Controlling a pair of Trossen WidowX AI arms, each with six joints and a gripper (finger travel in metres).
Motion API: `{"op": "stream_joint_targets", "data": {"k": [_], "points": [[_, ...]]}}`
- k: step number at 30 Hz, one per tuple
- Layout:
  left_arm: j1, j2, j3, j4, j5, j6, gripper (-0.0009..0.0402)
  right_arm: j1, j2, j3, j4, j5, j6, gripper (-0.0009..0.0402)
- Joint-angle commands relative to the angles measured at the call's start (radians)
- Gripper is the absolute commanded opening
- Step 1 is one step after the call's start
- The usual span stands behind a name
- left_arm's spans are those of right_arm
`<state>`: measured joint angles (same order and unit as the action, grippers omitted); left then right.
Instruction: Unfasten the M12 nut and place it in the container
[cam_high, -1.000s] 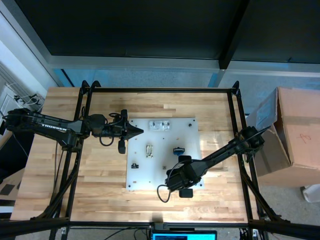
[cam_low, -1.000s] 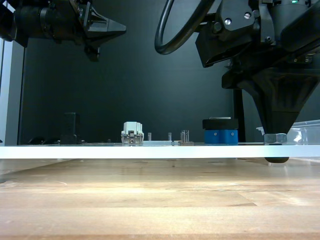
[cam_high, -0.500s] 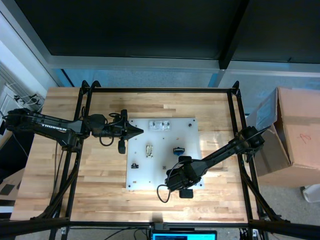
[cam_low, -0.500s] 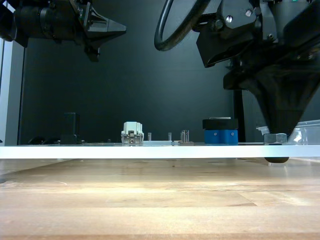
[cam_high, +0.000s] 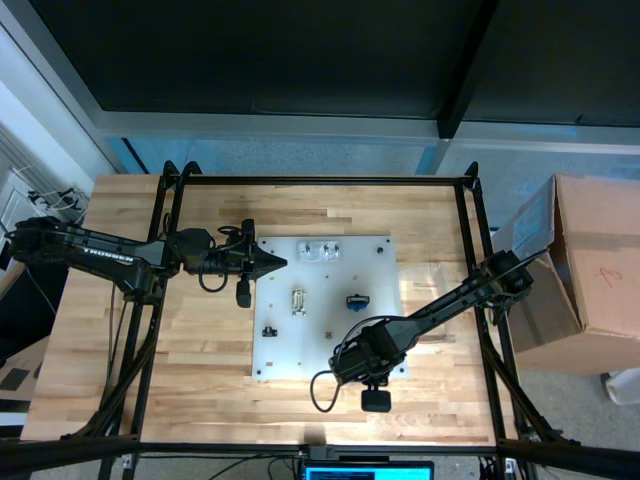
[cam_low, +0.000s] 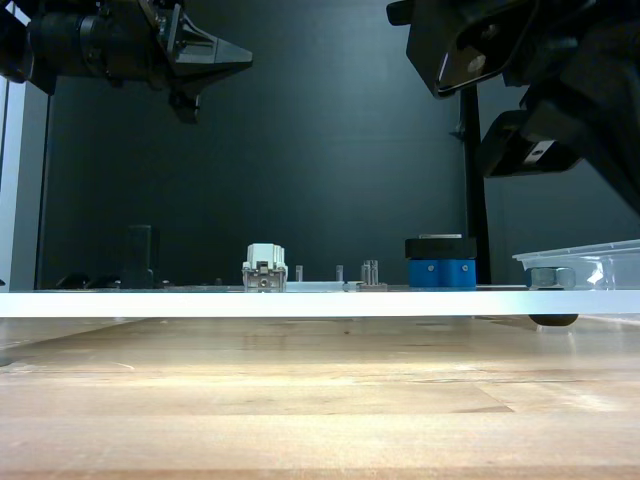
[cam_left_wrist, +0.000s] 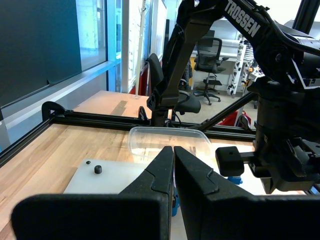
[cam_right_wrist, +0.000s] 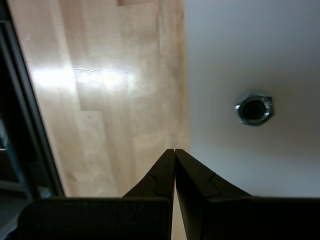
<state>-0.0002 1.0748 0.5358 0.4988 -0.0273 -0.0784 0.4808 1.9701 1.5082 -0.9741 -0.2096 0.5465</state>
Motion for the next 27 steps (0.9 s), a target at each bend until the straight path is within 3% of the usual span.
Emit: {"op": "stream_joint_targets", "data": {"k": [1, 5, 27], "points": [[0.000, 0.000, 0.000, 0.000, 0.000, 0.000, 0.0000, 0.000, 0.002, -0.016, -0.007, 0.051, -0.003, 0.0000], [0.000, 0.000, 0.000, 0.000, 0.000, 0.000, 0.0000, 0.000, 0.002, -0.030, -0.013, 0.091, -0.005, 0.0000], [0.000, 0.000, 0.000, 0.000, 0.000, 0.000, 0.0000, 0.000, 0.021, -0.032, 0.137, 0.058, 0.025, 0.0000]]}}
